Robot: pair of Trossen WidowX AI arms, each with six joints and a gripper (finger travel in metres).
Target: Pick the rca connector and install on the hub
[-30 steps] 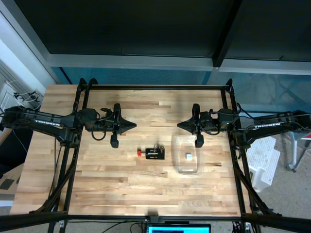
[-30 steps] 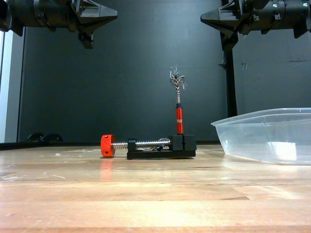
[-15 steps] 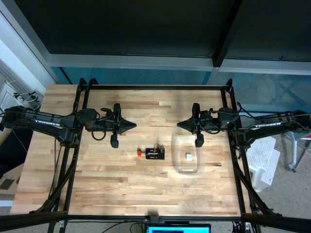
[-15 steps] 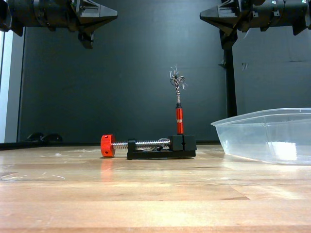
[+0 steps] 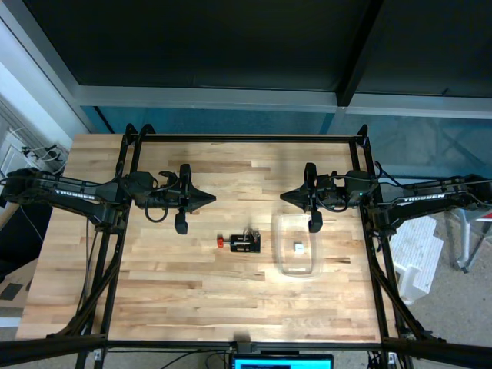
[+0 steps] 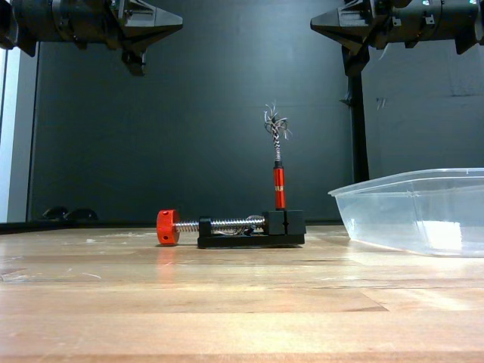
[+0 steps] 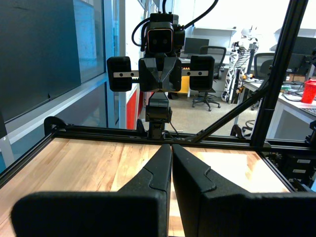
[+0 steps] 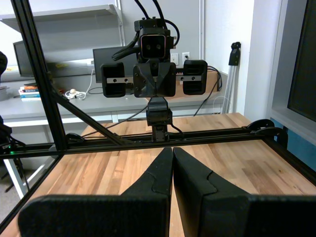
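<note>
High view looks down from above the near table edge, far off, with the hub (image 5: 244, 244) about mid-table. Low view sits at tabletop height close in front of the hub (image 6: 249, 227), facing level past it; both share the hub and the clear tray (image 5: 278, 246) to its right. Wrist cams look along the left gripper (image 7: 171, 150) and right gripper (image 8: 172, 153), fingers together, raised either side of the hub, each facing the opposite arm.

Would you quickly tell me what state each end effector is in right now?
Left end effector: closed, empty, high above the table.
Right end effector: closed, empty, high above the table.
</note>
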